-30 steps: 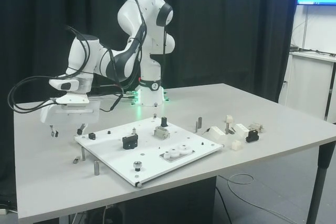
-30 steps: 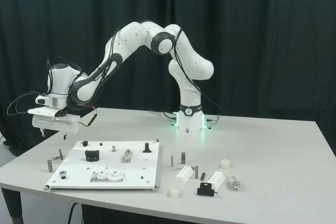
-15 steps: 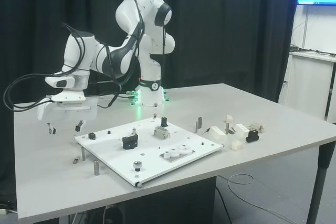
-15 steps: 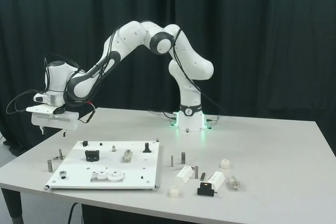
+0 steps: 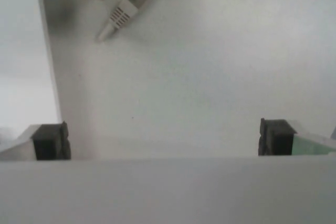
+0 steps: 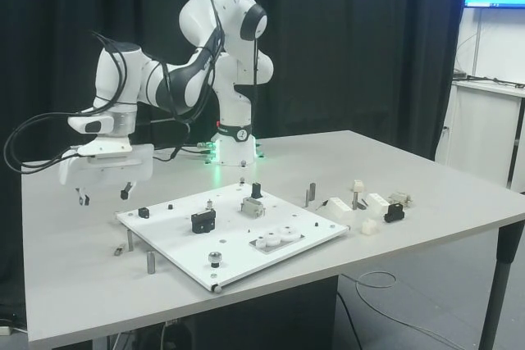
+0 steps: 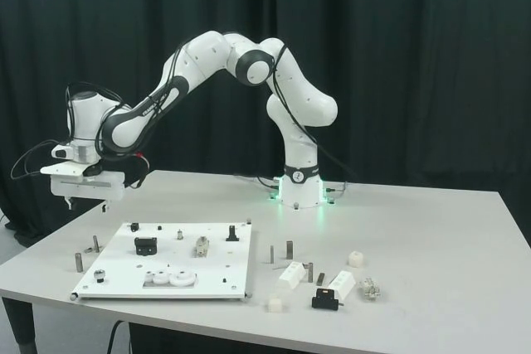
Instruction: Remove BNC.
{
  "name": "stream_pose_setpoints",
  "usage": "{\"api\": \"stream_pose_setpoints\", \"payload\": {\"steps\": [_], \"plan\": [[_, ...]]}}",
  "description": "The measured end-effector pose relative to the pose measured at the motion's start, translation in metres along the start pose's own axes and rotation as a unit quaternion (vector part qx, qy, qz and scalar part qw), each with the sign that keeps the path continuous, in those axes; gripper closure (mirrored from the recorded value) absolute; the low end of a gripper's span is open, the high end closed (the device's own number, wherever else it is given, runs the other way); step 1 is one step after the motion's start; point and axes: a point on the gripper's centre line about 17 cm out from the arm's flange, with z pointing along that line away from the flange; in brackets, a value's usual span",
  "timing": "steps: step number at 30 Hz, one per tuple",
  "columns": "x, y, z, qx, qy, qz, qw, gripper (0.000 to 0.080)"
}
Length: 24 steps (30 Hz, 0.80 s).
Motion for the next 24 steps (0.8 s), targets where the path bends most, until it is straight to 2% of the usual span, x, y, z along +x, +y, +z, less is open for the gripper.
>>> {"api": "stream_pose_setpoints", "payload": {"steps": [5,9,15,24], "plan": [[-0.001,-0.007,-0.001,0.013,-0.001,0.001,0.9999,0.0003],[-0.003,-0.016,-0.003,0.029,-0.006,0.001,0.9996,0.0003],[-0.007,-0.038,-0.011,0.066,-0.013,0.0,0.9978,0.0003],[-0.003,-0.078,-0.034,0.119,-0.019,0.008,0.9927,0.0003]]}}
